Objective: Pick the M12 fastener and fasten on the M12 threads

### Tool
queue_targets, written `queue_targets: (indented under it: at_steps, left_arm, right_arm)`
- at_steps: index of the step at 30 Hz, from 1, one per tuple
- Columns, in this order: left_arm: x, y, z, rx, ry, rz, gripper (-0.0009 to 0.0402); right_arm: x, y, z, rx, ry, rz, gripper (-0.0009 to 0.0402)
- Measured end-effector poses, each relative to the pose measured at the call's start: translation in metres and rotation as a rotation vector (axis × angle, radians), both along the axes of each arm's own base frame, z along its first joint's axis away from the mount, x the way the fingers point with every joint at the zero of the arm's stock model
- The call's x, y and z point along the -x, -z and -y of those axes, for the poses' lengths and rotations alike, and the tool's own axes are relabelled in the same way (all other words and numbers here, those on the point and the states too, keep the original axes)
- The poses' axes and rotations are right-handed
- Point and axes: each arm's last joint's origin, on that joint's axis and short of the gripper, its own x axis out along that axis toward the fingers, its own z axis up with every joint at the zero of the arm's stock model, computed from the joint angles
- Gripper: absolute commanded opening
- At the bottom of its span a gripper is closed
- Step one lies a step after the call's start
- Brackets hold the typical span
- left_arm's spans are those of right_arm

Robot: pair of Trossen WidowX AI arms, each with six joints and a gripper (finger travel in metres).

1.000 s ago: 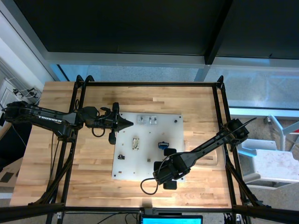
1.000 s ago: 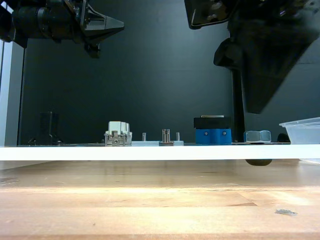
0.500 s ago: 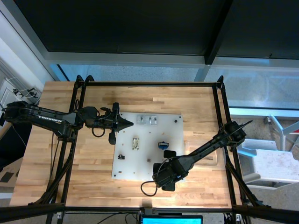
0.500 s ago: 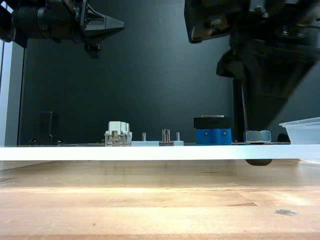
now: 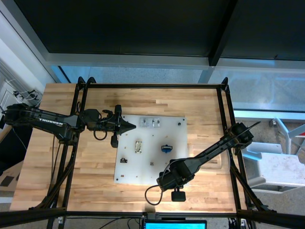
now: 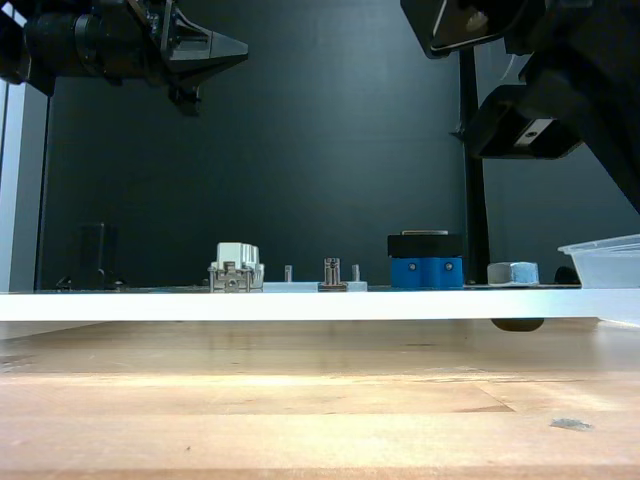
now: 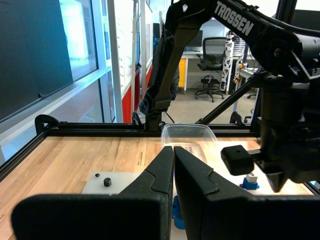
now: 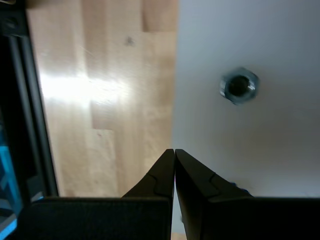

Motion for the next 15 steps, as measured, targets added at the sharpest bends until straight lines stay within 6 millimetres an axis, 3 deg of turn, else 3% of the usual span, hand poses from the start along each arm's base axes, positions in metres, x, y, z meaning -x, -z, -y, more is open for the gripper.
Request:
queue_targets:
  at_steps: [15]
  left_arm:
    - [0.0000, 0.0000, 0.0000, 0.000, 0.000, 0.000, 0.0000]
  right_arm:
    - [-0.0064, 0.0014, 0.0080, 0.285, 0.070, 0.175, 0.0000]
